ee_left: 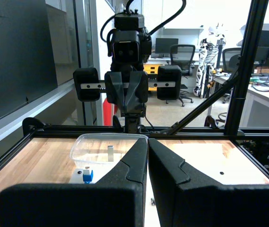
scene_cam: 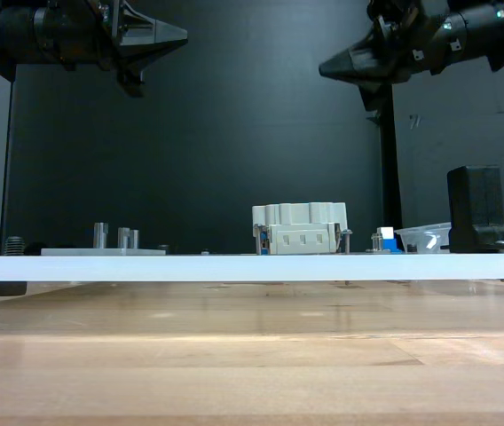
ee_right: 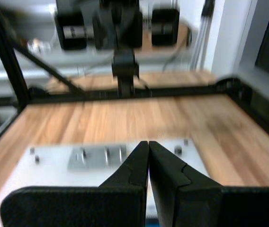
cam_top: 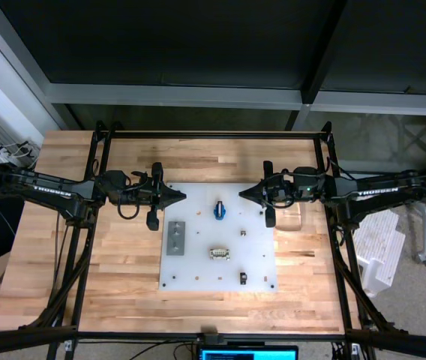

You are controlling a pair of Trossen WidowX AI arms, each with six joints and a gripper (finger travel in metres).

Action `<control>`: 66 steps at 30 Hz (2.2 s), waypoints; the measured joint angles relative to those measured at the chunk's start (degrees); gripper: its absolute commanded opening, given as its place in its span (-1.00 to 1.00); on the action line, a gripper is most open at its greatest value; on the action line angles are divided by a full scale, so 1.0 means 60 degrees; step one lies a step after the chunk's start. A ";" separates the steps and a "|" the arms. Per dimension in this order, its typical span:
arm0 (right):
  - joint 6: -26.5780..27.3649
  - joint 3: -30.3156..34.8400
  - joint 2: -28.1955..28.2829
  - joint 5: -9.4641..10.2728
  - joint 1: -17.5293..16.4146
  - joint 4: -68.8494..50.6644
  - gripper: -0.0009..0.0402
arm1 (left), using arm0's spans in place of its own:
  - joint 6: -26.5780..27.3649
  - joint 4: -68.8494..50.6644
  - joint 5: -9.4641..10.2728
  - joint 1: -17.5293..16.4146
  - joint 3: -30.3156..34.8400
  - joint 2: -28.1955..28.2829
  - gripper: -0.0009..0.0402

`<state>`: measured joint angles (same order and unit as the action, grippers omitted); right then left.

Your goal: Pick the 16mm bar and install on taskboard

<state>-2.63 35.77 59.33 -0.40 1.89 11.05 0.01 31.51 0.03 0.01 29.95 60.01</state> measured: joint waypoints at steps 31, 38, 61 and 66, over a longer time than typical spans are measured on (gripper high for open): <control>0.0029 0.3898 -0.0022 0.0000 0.0000 -1.3555 -0.96 | 0.0000 0.0000 0.0000 0.0000 -0.0004 0.0000 -0.96; 0.0368 0.3898 -0.0022 0.0000 0.0022 -1.3967 -0.96 | 0.0000 0.0004 0.0000 0.0000 -0.0004 0.0000 -0.96; 0.3169 0.2674 0.0339 0.0036 0.2339 -1.3420 -0.49 | 0.0000 0.0004 0.0004 0.0000 -0.0004 -0.0004 -0.96; 0.3373 0.2160 0.0386 0.0084 0.2528 -1.2863 -0.24 | 0.0004 0.0000 0.0004 0.0000 0.0000 -0.0004 -0.96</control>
<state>17.61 48.73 61.65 0.10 17.06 -66.13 0.03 31.51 0.05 0.01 29.95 59.99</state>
